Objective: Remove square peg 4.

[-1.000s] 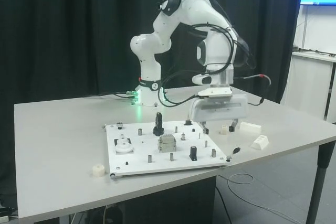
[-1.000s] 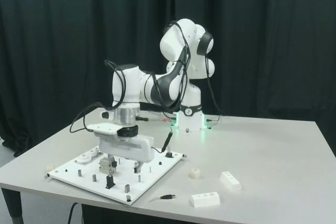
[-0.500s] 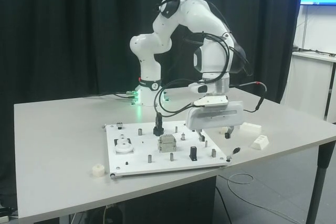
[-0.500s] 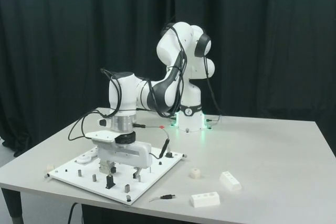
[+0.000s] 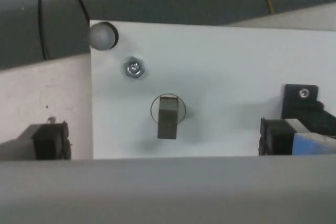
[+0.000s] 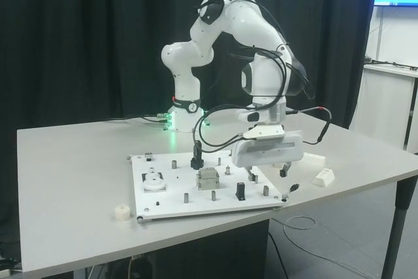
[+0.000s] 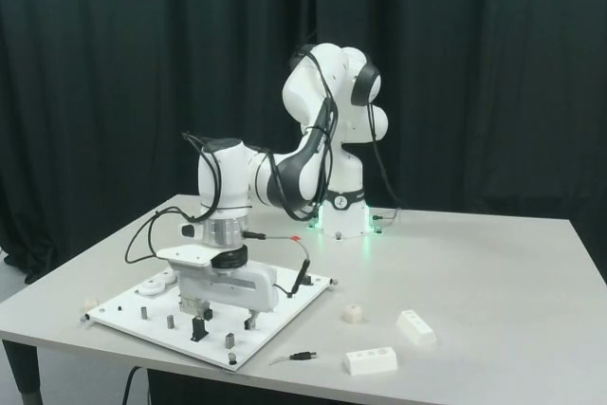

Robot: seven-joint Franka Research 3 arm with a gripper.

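A grey square peg (image 5: pixel 167 123) stands upright in a round socket near one corner of the white board (image 5: pixel 226 77), beside a bolt head (image 5: pixel 134 68). My gripper (image 5: pixel 161 139) is open, its black fingers (image 5: pixel 50 140) set wide on either side of the peg and apart from it. The first room view shows the gripper (image 6: pixel 267 172) hanging just above the peg (image 6: pixel 266 190) at the front right corner of the board (image 6: pixel 170 208). From the second room view the gripper (image 7: pixel 228 318) sits over the same peg (image 7: pixel 229 340).
The board carries other small pegs, black holders (image 6: pixel 240 191) and a grey block (image 6: pixel 208 178). Off the board lie white blocks (image 6: pixel 312 159) (image 6: pixel 323 177), a white cylinder (image 6: pixel 121 212) and a black plug (image 6: pixel 292 189). Cables trail from the wrist.
The arm has swung from beyond the board's right edge back over its front right corner and come lower. The fingers now straddle the peg.
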